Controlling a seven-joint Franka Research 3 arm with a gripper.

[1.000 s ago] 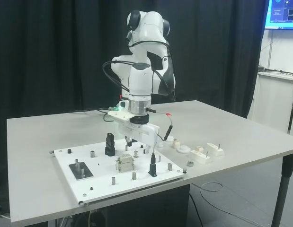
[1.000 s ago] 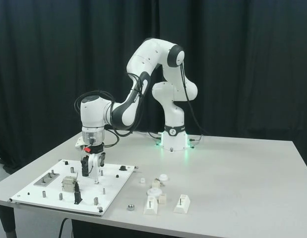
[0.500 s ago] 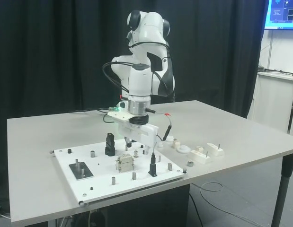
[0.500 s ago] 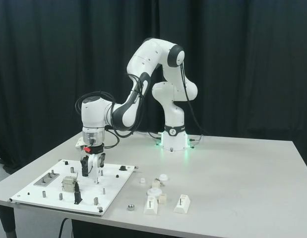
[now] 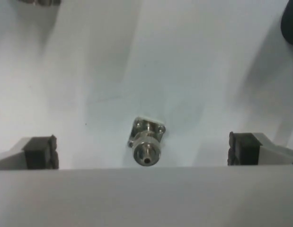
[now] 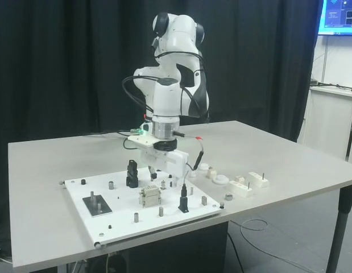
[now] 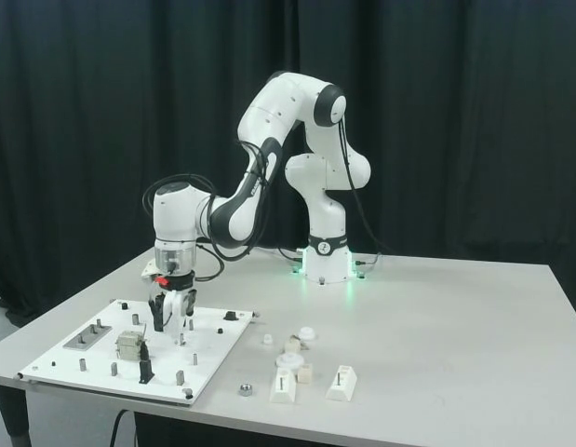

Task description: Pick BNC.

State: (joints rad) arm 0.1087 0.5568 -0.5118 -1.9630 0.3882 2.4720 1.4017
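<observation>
Black curtains close off the room behind the grey tabletop (image 6: 289,153), and near its front edge lies the white board (image 6: 102,224) that carries the connectors and pegs, with a few white holders (image 7: 341,382) set loose on the tabletop beside it. From my seat I have the white arm (image 7: 278,121) reaching down and out from its base so that the wrist hangs upright over the middle of the board, which I take to be a plain top-down approach. In the wrist view the BNC connector (image 5: 146,142) stands upright on its small square flange, fixed to the board, its round barrel pointing straight up at the camera. The gripper (image 5: 141,150) is wide open and holds nothing: one of the fingers (image 5: 40,152) sits well off to one side of the connector and the other well off to the other side, so the barrel falls about midway between them, touching neither. I judge that this centring is the whole point of the pose, since a two-finger close needs the barrel in the gap. In the first room view the fingers seem to hover just above the board beside the black plug (image 6: 131,173), so my guess is that the descent is not finished and the grasp not yet made
</observation>
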